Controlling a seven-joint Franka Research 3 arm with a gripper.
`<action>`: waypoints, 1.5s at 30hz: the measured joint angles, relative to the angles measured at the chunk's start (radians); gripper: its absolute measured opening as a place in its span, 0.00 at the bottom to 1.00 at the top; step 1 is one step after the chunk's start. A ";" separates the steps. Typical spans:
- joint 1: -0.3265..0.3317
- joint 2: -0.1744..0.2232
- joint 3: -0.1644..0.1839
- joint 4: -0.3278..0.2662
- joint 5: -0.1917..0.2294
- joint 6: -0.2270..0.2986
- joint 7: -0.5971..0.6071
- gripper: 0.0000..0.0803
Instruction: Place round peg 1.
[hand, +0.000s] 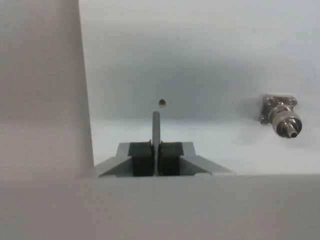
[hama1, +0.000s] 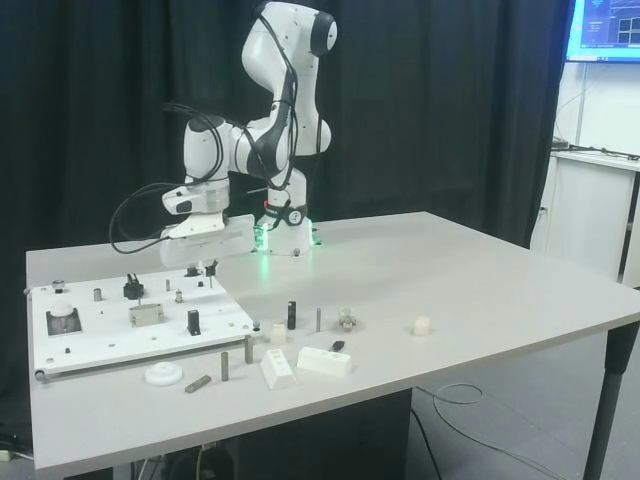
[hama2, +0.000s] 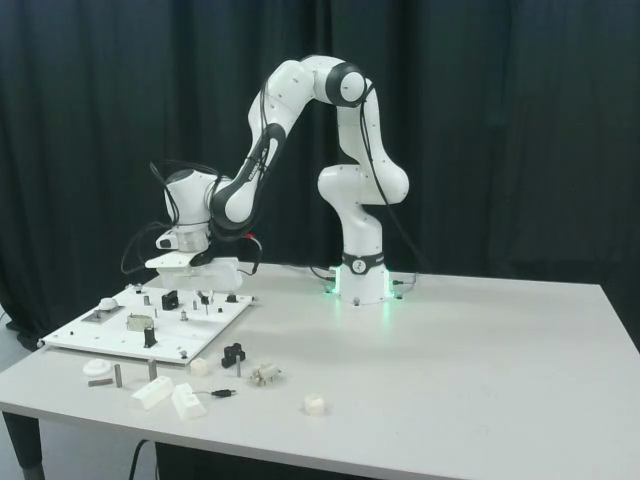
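The white board (hama1: 140, 325) sits at one end of the grey table (hama1: 480, 290), and it is crowded — small posts, a black block (hama1: 193, 321) and a grey metal block (hama1: 146, 315) stand on it. Off the board, on the table beside its near edge, loose parts lie scattered: a white disc (hama1: 161, 375), short grey pins (hama1: 249, 349), white blocks (hama1: 323, 361) and a small white cube (hama1: 421, 325) further along. No writing on any of these can be read.

The gripper (hand: 156, 159) hangs over the board's far edge, fingers pressed together on round peg 1 (hand: 156, 127) — a thin, plain grey rod sticking straight out past the black pads (hand: 140, 159). In the wrist view its tip is near a small dark hole (hand: 162, 103) in the board, not in it. A metal threaded connector (hand: 282, 118) on a square flange stands on the board, well apart from the hole.
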 joint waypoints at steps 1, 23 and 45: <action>0.001 0.000 0.000 0.001 0.000 0.000 0.000 0.04; 0.117 -0.037 0.006 0.019 0.045 0.000 0.056 0.04; 0.353 -0.065 0.027 0.047 0.046 -0.031 0.276 0.04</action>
